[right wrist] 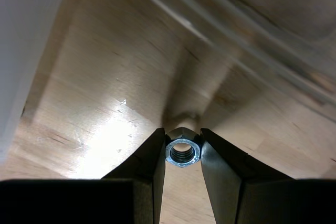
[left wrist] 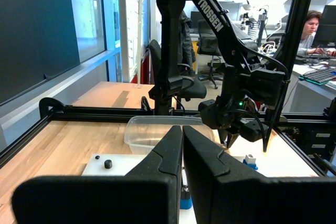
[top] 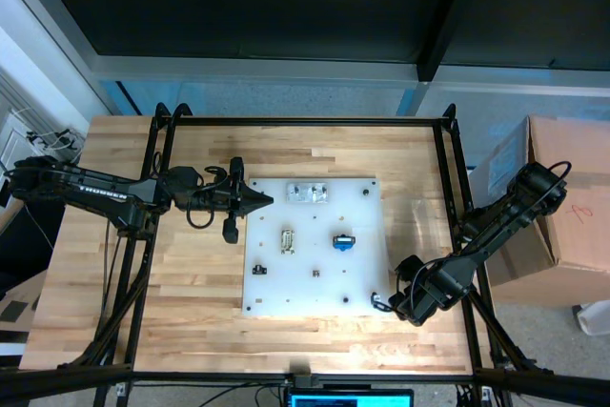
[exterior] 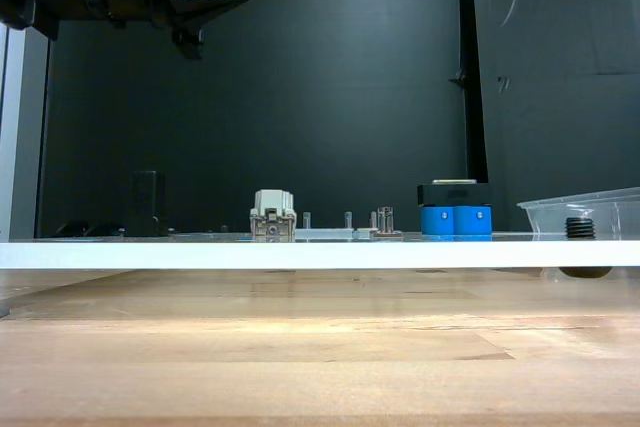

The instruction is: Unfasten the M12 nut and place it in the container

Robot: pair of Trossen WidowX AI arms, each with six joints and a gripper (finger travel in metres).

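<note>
Closest to me, the right hand (right wrist: pixel 182 134) hangs off the near right corner of the white board (top: pixel 286 283), over bare wood of the counter (top: pixel 191 316). Its two fingers are drawn in against the sides of the M12 nut (right wrist: pixel 182 153), which it holds with its threaded hole facing the wrist camera. The nut is clear of its seat and not in the container. From above, the hand's own bulk hides the nut completely.

Just beyond, the black stud (exterior: pixel 580 228) stands bare, ribs showing. From counter height it seems to sit inside the clear container (exterior: pixel 605 203), but it only stands in front of it. The container is cut off at the picture's edge there and barely shows from above.

Further along the board are a blue block (exterior: pixel 455 220) and a grey connector (exterior: pixel 272 217).

Farthest off, the left hand (top: pixel 259 199) hovers above the board's far left edge, fingers pressed together with nothing between them.
</note>
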